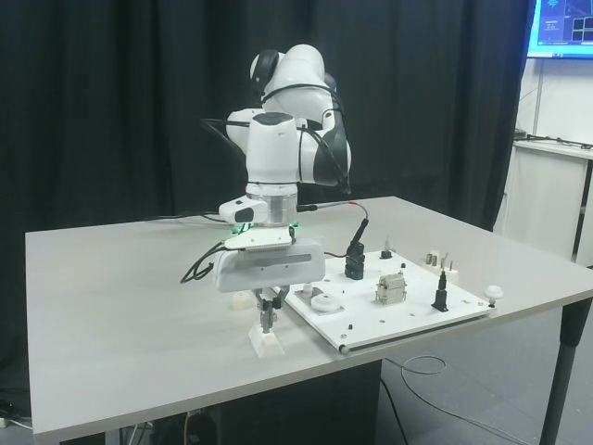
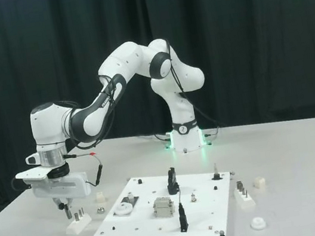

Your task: Insert round peg 4.

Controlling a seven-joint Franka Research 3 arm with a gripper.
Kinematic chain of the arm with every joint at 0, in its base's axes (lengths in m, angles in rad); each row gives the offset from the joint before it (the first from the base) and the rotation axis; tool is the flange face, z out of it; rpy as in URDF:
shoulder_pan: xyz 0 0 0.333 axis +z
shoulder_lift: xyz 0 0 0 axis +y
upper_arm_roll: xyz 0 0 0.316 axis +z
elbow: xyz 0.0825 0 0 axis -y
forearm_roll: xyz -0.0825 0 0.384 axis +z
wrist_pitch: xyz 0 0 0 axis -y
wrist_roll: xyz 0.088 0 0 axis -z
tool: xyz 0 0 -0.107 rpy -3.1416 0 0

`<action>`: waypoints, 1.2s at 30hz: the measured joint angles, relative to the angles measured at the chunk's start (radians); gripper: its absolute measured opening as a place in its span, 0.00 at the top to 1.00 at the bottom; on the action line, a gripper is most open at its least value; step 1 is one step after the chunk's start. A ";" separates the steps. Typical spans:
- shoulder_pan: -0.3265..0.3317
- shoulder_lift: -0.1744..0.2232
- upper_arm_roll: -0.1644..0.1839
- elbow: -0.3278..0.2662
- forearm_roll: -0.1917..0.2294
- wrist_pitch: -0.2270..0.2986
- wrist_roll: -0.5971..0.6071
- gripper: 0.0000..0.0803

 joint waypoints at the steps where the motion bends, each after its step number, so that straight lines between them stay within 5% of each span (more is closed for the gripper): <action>1: 0.000 0.000 0.000 0.000 0.000 0.000 0.000 0.82; 9: 0.002 0.000 0.000 0.002 -0.002 0.000 -0.031 0.82; 17: 0.014 -0.007 0.000 0.003 -0.003 -0.025 -0.202 0.82; 36: 0.063 -0.093 0.000 -0.003 -0.035 -0.216 -0.359 0.82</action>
